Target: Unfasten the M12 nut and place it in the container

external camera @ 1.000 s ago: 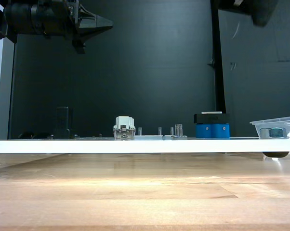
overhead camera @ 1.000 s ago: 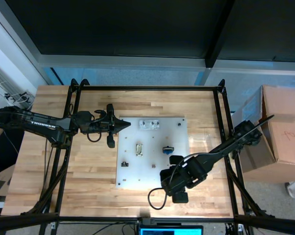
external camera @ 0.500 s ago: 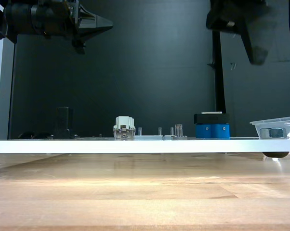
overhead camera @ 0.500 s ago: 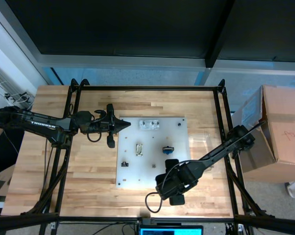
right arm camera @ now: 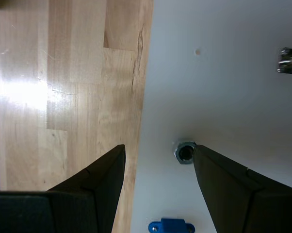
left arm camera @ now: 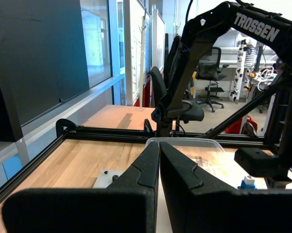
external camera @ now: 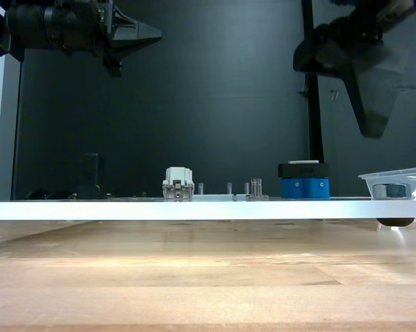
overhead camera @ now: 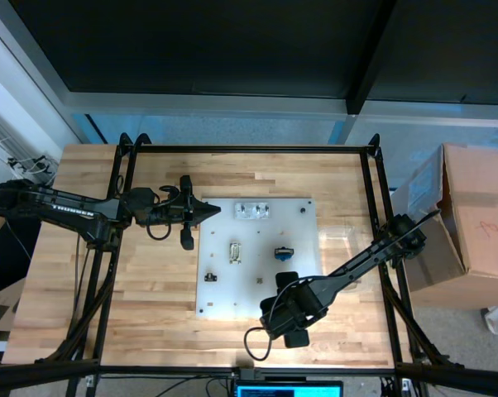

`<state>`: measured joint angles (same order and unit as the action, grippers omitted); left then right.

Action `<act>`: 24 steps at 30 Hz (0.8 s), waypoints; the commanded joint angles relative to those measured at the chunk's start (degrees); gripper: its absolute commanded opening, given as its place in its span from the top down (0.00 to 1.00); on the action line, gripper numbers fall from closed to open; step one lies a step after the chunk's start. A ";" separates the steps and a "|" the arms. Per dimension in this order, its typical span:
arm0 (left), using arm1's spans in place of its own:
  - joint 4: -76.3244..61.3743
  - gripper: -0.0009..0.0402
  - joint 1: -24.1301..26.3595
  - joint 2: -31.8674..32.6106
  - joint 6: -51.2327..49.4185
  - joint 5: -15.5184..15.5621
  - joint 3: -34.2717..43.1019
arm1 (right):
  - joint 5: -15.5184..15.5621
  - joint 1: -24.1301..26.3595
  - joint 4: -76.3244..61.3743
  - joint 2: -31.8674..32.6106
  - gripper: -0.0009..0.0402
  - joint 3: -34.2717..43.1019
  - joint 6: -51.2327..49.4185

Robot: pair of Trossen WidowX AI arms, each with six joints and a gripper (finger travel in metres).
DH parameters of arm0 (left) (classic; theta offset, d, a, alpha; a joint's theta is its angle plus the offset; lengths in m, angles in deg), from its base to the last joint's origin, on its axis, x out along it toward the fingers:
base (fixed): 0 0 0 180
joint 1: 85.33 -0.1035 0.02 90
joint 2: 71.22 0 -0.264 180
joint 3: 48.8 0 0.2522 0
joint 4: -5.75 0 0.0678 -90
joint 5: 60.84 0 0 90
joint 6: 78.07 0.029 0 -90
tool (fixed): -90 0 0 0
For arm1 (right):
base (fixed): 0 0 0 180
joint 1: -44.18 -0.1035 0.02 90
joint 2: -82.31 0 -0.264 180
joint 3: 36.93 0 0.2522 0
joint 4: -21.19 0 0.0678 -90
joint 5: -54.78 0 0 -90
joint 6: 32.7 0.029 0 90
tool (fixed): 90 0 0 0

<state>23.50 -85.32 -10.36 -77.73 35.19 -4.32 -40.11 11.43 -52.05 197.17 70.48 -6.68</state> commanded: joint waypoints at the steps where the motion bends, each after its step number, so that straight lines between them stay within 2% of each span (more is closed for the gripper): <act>1: 0.02 0.98 -0.02 0.00 0.02 0.00 0.00 | 0.17 -0.02 1.86 0.00 0.51 -1.53 0.02; 8: 0.02 0.98 0.00 0.00 0.02 0.00 0.00 | 0.42 -0.09 4.85 0.00 0.57 -4.02 0.07; 16: 0.02 0.98 -0.02 0.00 0.02 0.00 0.00 | 0.50 -0.20 7.69 0.00 0.67 -6.67 0.26; 20: 0.02 0.98 0.00 0.00 0.02 0.00 0.00 | 0.46 -0.20 7.96 0.00 0.75 -6.97 0.20; 24: 0.02 0.98 0.00 0.00 0.02 0.00 0.00 | 0.46 -0.15 7.98 0.00 0.88 -7.28 -0.11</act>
<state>23.50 -85.32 -10.36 -77.73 35.19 -4.32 -39.60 11.23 -44.03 197.17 63.27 -6.62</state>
